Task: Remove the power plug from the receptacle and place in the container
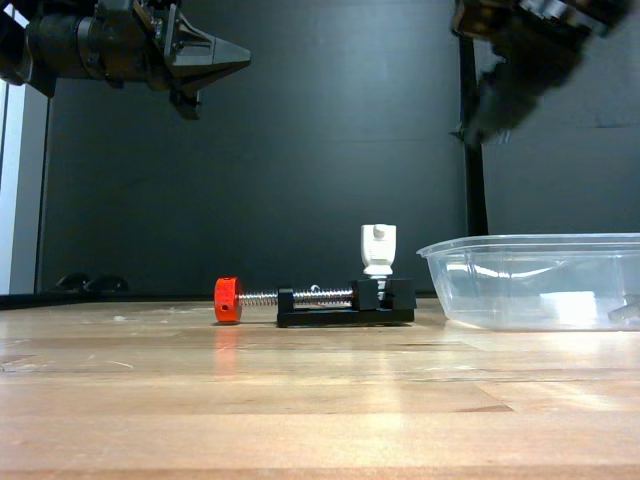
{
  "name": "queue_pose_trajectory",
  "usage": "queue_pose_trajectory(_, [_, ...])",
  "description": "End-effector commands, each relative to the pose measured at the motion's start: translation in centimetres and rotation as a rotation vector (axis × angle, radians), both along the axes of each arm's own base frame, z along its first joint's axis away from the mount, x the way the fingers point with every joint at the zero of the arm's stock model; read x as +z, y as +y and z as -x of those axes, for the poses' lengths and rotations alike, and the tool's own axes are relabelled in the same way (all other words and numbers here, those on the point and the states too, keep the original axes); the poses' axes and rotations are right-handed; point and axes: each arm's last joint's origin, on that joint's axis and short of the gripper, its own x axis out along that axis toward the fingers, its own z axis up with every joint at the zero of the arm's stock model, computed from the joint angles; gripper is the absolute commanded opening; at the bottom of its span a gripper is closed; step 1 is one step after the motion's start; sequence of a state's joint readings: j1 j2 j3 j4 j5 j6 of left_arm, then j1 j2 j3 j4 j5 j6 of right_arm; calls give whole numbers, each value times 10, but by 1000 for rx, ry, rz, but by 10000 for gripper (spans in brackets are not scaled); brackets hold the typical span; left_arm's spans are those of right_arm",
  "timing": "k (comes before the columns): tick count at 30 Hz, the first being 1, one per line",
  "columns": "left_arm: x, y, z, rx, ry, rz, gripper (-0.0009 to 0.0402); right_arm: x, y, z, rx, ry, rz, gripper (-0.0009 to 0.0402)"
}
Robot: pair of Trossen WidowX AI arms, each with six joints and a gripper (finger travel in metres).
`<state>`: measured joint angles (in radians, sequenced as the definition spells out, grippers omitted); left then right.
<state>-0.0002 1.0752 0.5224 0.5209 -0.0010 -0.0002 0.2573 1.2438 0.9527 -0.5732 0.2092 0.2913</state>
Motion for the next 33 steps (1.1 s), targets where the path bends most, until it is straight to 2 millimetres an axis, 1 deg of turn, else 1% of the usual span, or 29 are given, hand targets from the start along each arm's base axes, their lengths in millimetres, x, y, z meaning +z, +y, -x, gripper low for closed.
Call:
queue_pose_trajectory(1, [0,0,0,0,0,0,0,8,-6,-7,22,-107,21,117])
queue_pose_trajectory(9, [0,0,0,0,-1,0,0,21,-26,-20,35,-380,38,79])
queue_pose_trajectory(14, [0,0,0,0,-1,0,0,31,-33,-26,30,-504,66,58])
queue_pose_trajectory(17, [0,0,0,0,-1,0,0,32,-38,-28,42,-561,44,47])
queue_pose_trajectory(25, [0,0,0,0,-1,0,0,21,-49,-27,27,-697,32,19])
queue_pose_trajectory(29, [0,0,0,0,-1,0,0,14,-54,-25,21,-755,33,-1])
queue_pose_trajectory(33, [0,0,0,0,-1,0,0,8,-58,-24,28,-789,26,0])
